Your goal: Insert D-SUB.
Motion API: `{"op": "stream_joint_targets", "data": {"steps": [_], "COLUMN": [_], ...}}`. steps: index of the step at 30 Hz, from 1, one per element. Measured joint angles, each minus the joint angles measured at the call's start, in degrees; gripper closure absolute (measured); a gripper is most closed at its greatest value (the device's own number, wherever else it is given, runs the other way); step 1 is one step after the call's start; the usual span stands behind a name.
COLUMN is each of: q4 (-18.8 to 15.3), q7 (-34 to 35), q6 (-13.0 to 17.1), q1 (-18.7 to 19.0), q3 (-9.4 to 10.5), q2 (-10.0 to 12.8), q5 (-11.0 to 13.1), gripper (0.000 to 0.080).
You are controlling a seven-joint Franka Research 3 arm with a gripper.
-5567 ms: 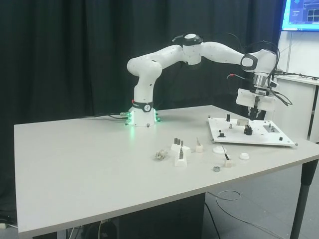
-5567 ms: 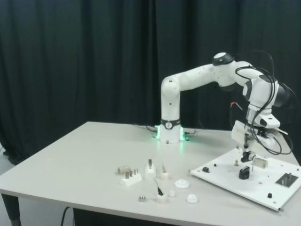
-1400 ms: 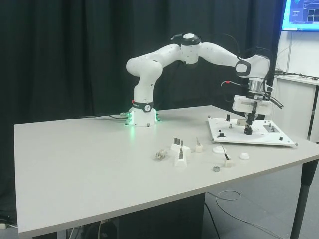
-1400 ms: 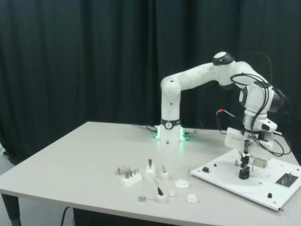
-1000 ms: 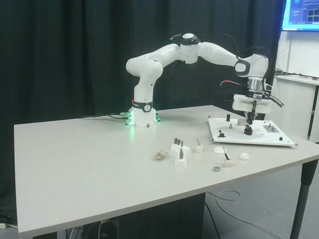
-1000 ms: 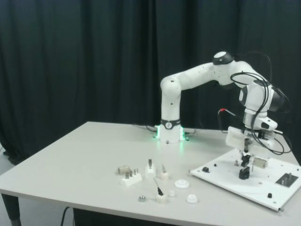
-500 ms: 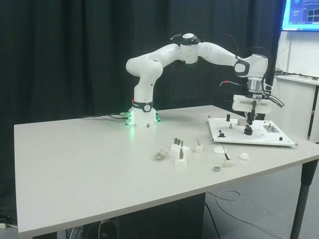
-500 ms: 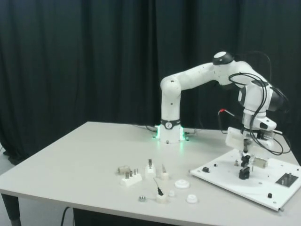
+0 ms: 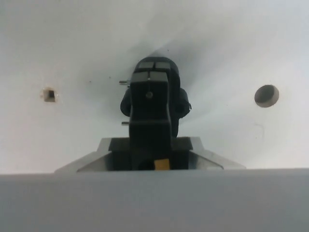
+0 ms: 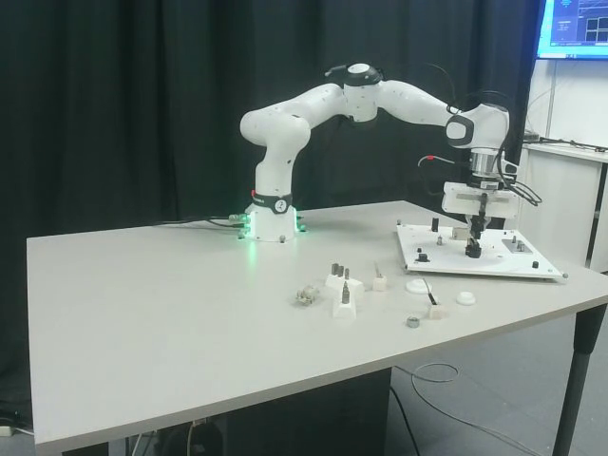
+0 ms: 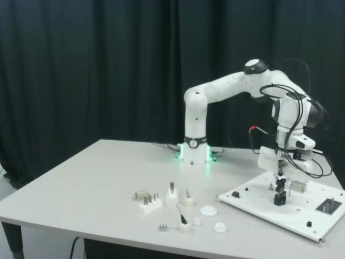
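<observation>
Gripper (image 9: 150,67) fingers pressed together, nothing between them. Black D-SUB connector block (image 9: 177,104) sits directly beneath the fingertips on the white assembly plate (image 9: 72,58).

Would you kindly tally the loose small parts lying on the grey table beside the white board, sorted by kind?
White blocks holding pins: 4
White round pieces: 3
Grey metal parts: 2
Total: 9

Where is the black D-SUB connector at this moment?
In both room views the black D-SUB connector stands on the white board, directly under the gripper.
</observation>
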Motion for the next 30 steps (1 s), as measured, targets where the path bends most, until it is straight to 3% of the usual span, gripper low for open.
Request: {"op": "stream_joint_targets", "data": {"steps": [30], "q4": [0.0], "q7": [-1.3], "q6": [0.1], "q1": [-0.4], "q3": [0.02], "q2": [0.0], "q5": [0.9], "gripper": [0.0649]}}
